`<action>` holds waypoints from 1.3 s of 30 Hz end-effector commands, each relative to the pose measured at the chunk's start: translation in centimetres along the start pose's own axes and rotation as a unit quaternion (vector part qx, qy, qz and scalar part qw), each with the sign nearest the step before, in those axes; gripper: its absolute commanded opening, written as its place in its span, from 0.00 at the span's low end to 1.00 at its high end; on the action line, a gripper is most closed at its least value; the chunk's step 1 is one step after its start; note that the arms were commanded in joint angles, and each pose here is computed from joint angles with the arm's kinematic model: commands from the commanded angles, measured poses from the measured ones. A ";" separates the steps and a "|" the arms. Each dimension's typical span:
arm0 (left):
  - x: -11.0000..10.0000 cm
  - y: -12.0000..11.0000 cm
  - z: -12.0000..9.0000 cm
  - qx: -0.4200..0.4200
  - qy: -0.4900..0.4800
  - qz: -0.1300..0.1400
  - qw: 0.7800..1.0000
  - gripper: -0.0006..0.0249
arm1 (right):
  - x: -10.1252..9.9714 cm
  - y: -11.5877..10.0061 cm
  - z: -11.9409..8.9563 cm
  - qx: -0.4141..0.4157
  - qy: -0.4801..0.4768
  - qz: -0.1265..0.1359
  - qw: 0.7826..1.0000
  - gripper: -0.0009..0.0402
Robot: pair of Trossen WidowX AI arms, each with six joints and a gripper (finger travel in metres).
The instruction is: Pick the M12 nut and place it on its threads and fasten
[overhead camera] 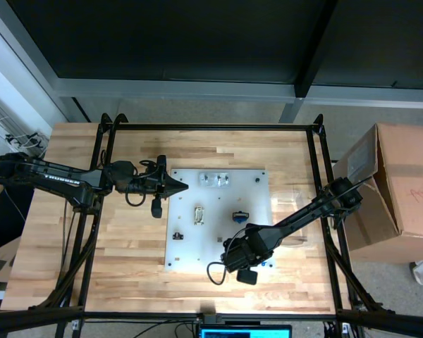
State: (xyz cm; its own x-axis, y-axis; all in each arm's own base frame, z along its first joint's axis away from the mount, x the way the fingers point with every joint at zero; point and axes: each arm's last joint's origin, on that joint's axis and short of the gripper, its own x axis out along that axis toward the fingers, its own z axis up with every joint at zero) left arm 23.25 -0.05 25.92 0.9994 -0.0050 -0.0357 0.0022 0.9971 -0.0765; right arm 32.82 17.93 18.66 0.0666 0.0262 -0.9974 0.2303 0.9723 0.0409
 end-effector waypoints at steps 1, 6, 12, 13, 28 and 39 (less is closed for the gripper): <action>0.0 0.0 0.0 0.000 0.000 0.000 1.000 0.03 | -0.1 0.0 0.0 0.009 -0.014 -0.012 1.000 0.02; 0.0 0.0 0.0 0.000 0.000 0.000 1.000 0.02 | -0.1 0.1 0.3 0.009 -0.040 -0.023 0.999 0.02; 0.0 0.0 0.0 0.000 0.001 0.000 1.000 0.02 | -0.1 0.3 0.5 0.009 -0.056 -0.019 0.998 0.02; 0.0 0.0 0.0 0.000 0.001 0.000 1.000 0.03 | 0.0 0.3 0.5 0.009 -0.056 -0.019 0.998 0.02; 0.0 0.0 0.0 0.000 0.000 0.000 1.000 0.02 | -0.2 0.3 -0.4 0.004 0.026 0.030 0.999 0.02; 0.0 0.0 0.0 0.000 0.000 0.000 1.000 0.02 | -0.5 0.1 0.2 0.017 -0.047 -0.016 0.999 0.02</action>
State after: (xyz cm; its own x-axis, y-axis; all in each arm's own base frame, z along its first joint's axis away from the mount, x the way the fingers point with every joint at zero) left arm 23.25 -0.05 25.92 0.9994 -0.0050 -0.0357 0.0022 0.9971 -0.0765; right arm 32.89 17.99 19.15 0.1398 -0.0266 -0.9898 0.2682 0.9633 0.0120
